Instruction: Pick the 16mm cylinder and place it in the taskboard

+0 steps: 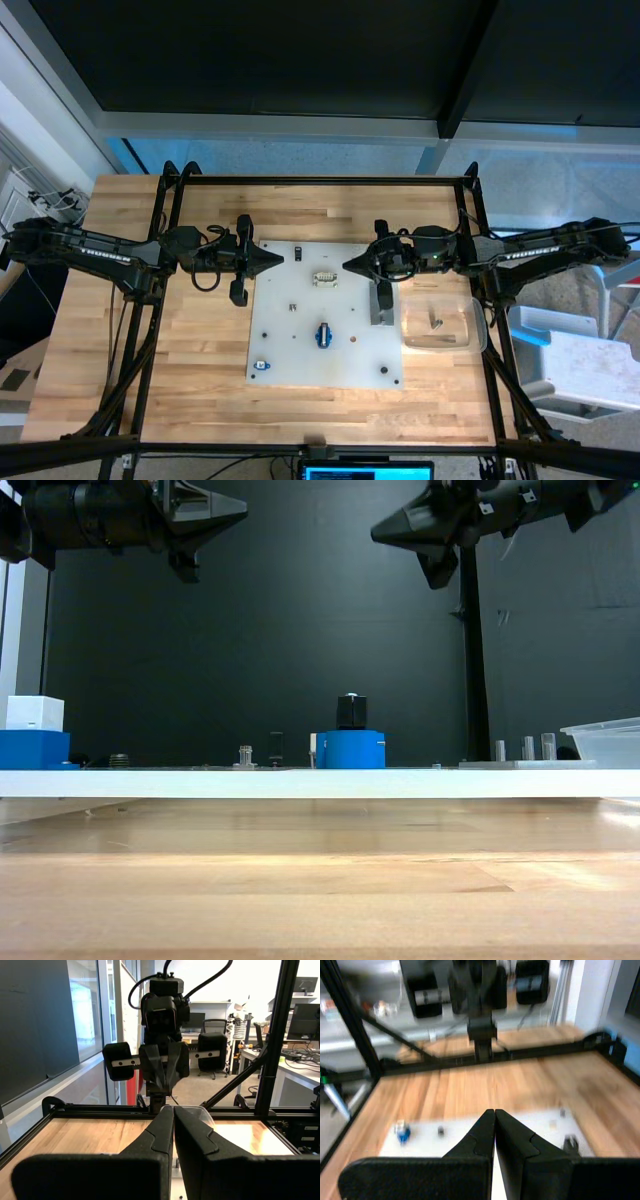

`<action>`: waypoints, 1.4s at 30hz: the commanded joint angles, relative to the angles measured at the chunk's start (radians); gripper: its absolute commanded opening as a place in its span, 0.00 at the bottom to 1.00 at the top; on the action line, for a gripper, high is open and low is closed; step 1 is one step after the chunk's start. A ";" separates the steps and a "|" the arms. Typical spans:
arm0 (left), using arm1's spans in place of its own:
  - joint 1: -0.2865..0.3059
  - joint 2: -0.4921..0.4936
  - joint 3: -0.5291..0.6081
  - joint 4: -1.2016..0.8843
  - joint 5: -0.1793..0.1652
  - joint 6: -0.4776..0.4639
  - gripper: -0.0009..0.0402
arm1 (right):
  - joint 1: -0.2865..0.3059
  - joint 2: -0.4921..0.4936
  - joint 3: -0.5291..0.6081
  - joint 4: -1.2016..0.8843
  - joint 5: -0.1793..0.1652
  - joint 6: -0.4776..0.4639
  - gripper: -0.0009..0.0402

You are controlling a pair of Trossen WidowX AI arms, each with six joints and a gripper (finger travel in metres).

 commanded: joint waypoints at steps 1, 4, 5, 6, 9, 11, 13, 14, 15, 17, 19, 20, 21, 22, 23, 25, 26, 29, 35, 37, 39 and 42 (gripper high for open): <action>0.000 0.000 0.000 0.000 0.000 0.000 0.02 | 0.007 0.000 0.059 -0.162 0.001 0.000 0.02; 0.000 0.000 0.000 0.000 0.000 0.000 0.02 | 0.011 0.000 0.115 -0.301 0.001 0.000 0.02; 0.000 0.000 0.000 0.000 0.000 0.000 0.02 | 0.012 0.000 0.133 -0.343 0.001 0.000 0.02; 0.000 0.000 0.000 0.000 0.000 0.000 0.02 | 0.014 0.001 0.151 -0.391 0.002 0.001 0.02; 0.000 0.000 0.000 0.000 0.000 0.000 0.02 | 0.018 0.002 0.199 -0.529 0.003 0.001 0.02; 0.000 0.000 0.000 0.000 0.000 0.000 0.02 | 0.019 0.001 0.225 -0.612 0.003 0.008 0.02; 0.000 0.000 0.000 0.000 0.000 0.000 0.02 | 0.023 0.002 0.248 -0.699 0.003 0.016 0.02; 0.000 0.000 0.000 0.000 0.000 0.000 0.02 | 0.025 0.002 0.256 -0.733 0.003 0.023 0.02; 0.000 0.000 0.000 0.000 0.000 0.000 0.02 | 0.025 0.001 0.262 -0.765 0.003 0.031 0.02; 0.000 0.000 0.000 0.000 0.000 0.000 0.02 | 0.031 0.001 0.274 -0.827 0.003 0.042 0.02; 0.000 0.000 0.000 0.000 0.000 0.000 0.02 | 0.041 0.001 0.279 -0.880 0.003 0.050 0.02; 0.000 0.000 0.000 0.000 0.000 0.000 0.02 | 0.046 0.001 0.279 -0.906 0.003 0.055 0.02; 0.000 0.000 0.000 0.000 0.000 0.000 0.02 | 0.052 0.001 0.278 -0.932 0.003 0.061 0.02; 0.000 0.000 0.000 0.000 0.000 0.000 0.02 | 0.056 0.001 0.278 -0.961 0.003 0.062 0.02; 0.000 0.000 0.000 0.000 0.000 0.000 0.02 | 0.062 0.001 0.278 -0.990 0.003 0.062 0.02; 0.000 0.000 0.000 0.000 0.000 0.000 0.02 | 0.074 0.001 0.278 -1.048 0.002 0.062 0.02; 0.000 0.000 0.000 0.000 0.000 0.000 0.02 | 0.079 0.001 0.278 -1.077 0.003 0.062 0.02; 0.000 0.000 0.000 0.000 0.000 0.000 0.02 | 0.094 0.001 0.278 -1.151 0.003 0.072 0.02; 0.000 0.000 0.000 0.000 0.000 0.000 0.02 | 0.141 0.001 0.278 -1.241 0.003 0.084 0.02; 0.000 0.000 0.000 0.000 0.000 0.000 0.02 | 0.154 -0.003 0.277 -1.268 0.003 0.092 0.02; 0.000 0.000 0.000 0.000 0.000 0.000 0.02 | 0.168 -0.003 0.275 -1.293 0.003 0.121 0.02; 0.000 0.000 0.000 0.000 0.000 0.000 0.02 | 0.190 -0.003 0.274 -1.328 0.003 0.167 0.02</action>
